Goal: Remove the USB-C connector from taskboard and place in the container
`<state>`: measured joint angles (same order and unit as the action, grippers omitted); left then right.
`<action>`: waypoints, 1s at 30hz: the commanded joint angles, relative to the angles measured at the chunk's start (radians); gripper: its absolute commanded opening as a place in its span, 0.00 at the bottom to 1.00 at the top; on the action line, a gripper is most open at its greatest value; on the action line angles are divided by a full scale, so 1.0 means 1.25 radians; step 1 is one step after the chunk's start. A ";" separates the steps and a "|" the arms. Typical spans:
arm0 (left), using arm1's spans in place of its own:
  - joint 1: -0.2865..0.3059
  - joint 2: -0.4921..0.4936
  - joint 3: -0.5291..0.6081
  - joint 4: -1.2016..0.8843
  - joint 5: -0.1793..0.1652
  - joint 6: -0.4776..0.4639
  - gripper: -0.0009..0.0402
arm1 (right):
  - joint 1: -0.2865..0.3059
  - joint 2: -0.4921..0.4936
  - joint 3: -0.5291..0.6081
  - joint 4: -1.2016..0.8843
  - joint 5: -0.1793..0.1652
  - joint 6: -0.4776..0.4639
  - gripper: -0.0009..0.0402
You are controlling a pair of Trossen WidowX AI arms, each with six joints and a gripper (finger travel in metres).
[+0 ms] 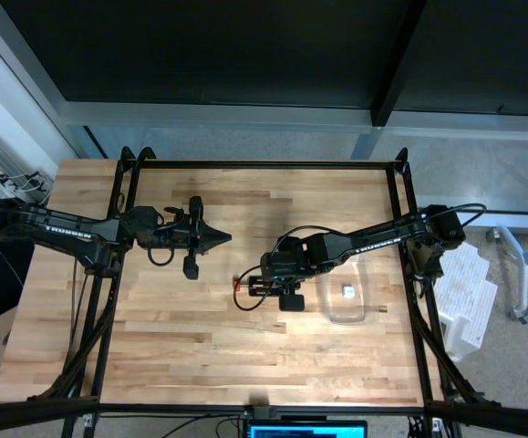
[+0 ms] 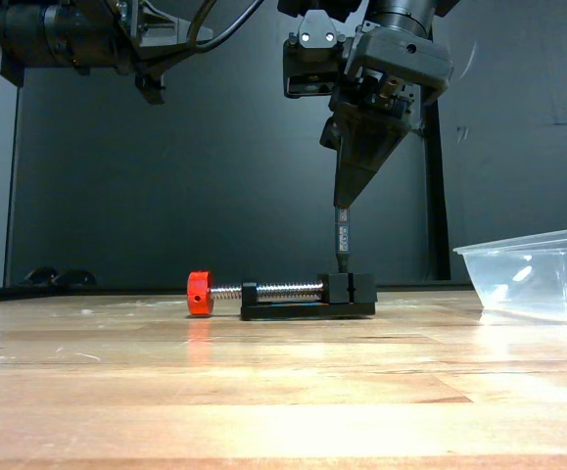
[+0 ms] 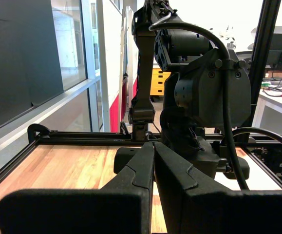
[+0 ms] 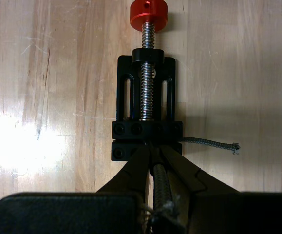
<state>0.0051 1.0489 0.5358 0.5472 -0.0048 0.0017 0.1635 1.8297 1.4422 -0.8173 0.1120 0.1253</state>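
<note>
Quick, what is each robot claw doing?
Left gripper: closed, empty, off at the left side.
Right gripper: closed on the USB-C connector, over the taskboard.

Wood table [image 1: 200, 338] w/ black metal frame [image 1: 264, 165]. Dark wall [image 2: 165, 196] behind, big windows [image 3: 68, 44] at one side. Grey floor [image 1: 482, 178] beyond table.

Right gripper [image 2: 342, 206] points down, clamped on USB-C connector [image 2: 342, 243]; left gripper [image 1: 223, 238] hovers closed aside.

Right gripper [image 2: 342, 208] above taskboard [image 2: 307, 299], left gripper [image 1: 225, 238] apart
</note>
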 commanded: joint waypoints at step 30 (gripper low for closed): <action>0.000 0.000 0.000 0.000 0.000 0.000 0.02 | 0.001 -0.050 0.000 -0.025 -0.001 -0.002 0.02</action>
<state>0.0051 1.0489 0.5354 0.5480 -0.0048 0.0017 0.1642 1.7668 1.4418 -0.8455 0.1120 0.1219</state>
